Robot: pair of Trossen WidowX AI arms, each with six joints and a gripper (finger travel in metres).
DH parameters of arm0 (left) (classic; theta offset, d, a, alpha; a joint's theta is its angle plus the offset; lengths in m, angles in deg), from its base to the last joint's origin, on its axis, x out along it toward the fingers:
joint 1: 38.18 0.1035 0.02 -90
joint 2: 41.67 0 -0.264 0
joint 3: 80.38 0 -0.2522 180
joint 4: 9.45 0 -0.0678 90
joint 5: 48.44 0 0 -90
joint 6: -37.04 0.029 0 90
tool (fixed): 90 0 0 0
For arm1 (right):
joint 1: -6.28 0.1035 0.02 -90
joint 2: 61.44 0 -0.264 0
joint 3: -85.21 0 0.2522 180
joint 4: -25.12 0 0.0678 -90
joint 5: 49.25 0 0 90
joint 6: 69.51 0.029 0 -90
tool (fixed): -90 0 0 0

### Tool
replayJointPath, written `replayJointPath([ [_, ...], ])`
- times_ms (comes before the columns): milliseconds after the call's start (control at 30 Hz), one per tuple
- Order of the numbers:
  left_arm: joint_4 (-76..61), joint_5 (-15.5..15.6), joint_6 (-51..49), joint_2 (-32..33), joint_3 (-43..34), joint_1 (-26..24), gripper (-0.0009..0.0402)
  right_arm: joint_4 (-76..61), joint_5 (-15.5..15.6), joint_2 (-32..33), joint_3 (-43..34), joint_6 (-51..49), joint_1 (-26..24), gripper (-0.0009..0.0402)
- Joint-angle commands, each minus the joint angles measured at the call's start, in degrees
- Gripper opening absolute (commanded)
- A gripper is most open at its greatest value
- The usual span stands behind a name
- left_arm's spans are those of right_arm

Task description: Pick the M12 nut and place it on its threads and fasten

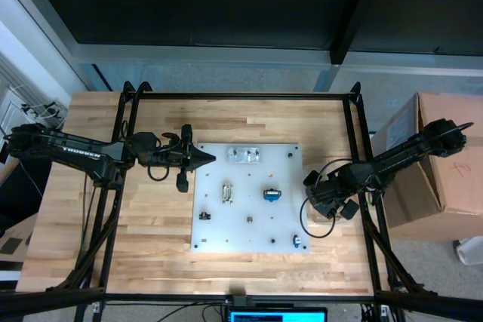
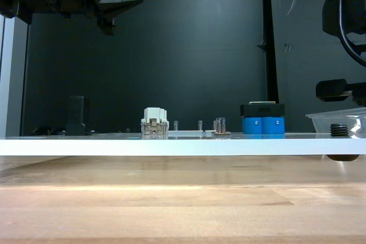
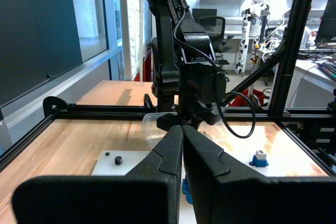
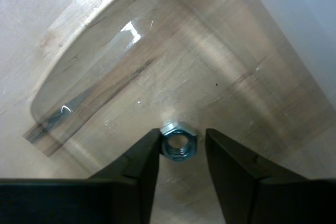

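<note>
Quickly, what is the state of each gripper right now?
Left gripper: shut, holding nothing, above the board at its left edge.
Right gripper: open around the nut lying in the clear tray; one side not yet touching it.

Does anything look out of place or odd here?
Nothing stands out. The nut lies flat in the clear tray between the right gripper's open fingers; its stud is bare. The left gripper, shut, hovers over the board's left edge.
</note>
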Motion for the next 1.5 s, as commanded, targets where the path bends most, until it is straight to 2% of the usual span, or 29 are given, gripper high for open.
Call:
replayJointPath([
  [33, 0.0, -0.02, 0.0, 0.02, -0.02, 0.02, 0.0, 0.0, 0.2, 0.02, -0.02, -0.04, -0.02, 0.0065],
  [300, 0.0, -0.02, 0.0, 0.02, -0.02, 0.0, 0.0, -1.14, 0.17, -0.15, -1.49, -0.17, -0.02, -0.0003],
  [500, 0.0, -0.02, 0.0, 0.02, -0.02, 0.02, 0.0, -7.45, 0.15, -1.2, -7.56, -2.32, 0.04, 0.0011],
  [767, 0.0, -0.02, 0.0, 0.02, -0.02, 0.0, 0.0, -18.58, 0.11, 1.05, -19.23, -19.76, 0.92, 0.0013],
  [1000, 0.0, -0.02, 0.0, 0.02, -0.02, 0.0, 0.0, -21.33, -0.09, 7.48, -28.17, -31.82, 4.13, 0.0013],
  [1267, 0.0, -0.02, 0.0, 0.02, -0.02, 0.0, 0.0, -21.24, -0.07, 19.02, -39.28, -35.41, 7.41, 0.0013],
  [1500, 0.0, -0.02, 0.0, 0.02, -0.02, 0.0, 0.0, -20.98, -0.07, 29.4, -49.27, -35.36, 8.02, 0.0013],
])
